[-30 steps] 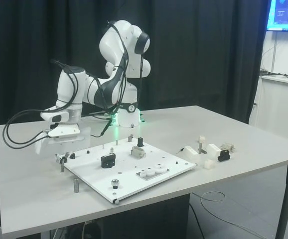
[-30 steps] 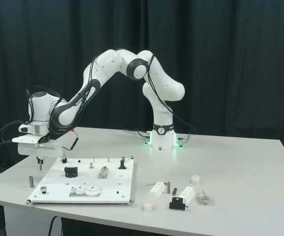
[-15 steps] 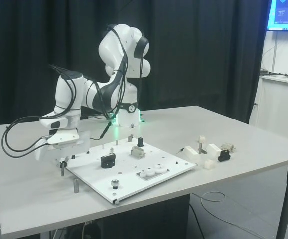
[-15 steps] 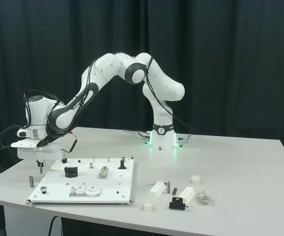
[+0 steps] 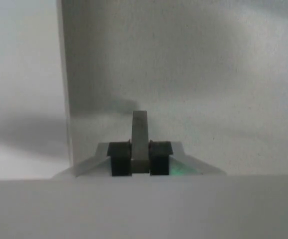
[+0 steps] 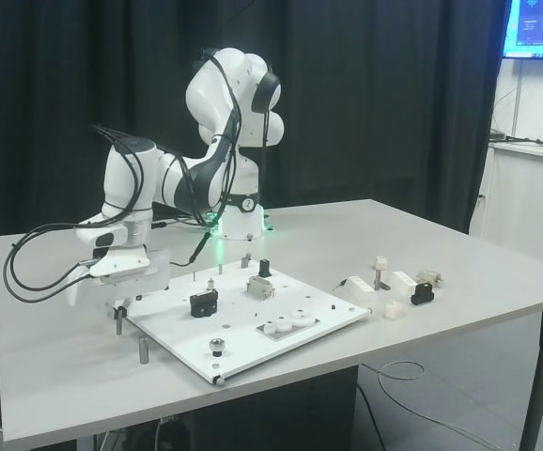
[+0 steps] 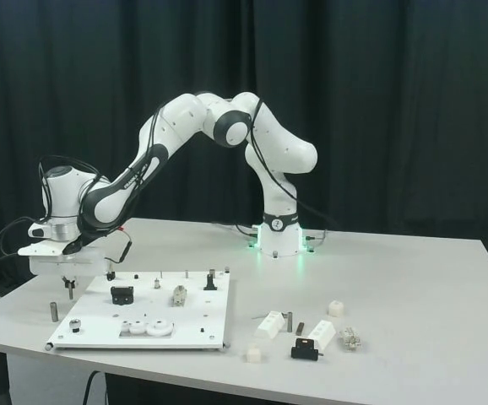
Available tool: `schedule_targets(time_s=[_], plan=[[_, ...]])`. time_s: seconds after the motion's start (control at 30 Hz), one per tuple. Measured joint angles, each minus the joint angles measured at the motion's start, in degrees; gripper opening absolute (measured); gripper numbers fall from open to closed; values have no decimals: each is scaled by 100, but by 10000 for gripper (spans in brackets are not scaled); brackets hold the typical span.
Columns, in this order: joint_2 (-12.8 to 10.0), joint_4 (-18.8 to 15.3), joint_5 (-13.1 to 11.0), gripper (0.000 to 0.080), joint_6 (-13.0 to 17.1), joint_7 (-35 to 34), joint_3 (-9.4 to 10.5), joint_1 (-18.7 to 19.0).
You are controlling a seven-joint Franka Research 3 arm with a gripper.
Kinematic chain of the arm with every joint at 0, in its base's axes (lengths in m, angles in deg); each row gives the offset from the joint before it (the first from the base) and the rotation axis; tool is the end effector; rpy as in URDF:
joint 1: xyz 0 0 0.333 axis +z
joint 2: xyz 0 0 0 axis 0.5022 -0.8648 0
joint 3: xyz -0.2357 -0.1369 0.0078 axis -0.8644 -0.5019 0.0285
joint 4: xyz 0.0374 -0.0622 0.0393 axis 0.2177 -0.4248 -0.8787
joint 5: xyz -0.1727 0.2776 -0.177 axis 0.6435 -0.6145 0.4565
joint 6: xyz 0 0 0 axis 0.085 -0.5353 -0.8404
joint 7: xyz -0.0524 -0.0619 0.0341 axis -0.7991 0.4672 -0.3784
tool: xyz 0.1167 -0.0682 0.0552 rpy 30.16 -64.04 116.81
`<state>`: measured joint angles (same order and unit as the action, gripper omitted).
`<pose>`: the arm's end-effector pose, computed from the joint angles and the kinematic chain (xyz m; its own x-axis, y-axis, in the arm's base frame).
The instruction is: Place square peg 2.
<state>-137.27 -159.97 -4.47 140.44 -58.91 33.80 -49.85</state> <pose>0.4933 -0.4573 0.1607 0.8815 -0.4703 -0.0412 -0.4599 -0.8751 0.1506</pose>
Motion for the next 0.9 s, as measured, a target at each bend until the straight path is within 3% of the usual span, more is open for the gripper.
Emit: schedule_targets(time_s=[0.2,0.23,0.5,0.53,0.9], plan=[[-15,28,-17,76,-25,0,0,-8],[-15,32,-17,235,-29,0,0,-9],[-16,90,-18,235,-75,0,0,-12],[-16,106,-18,734,-88,0,0,-14],[-17,293,-18,786,-305,0,-47,-22]])
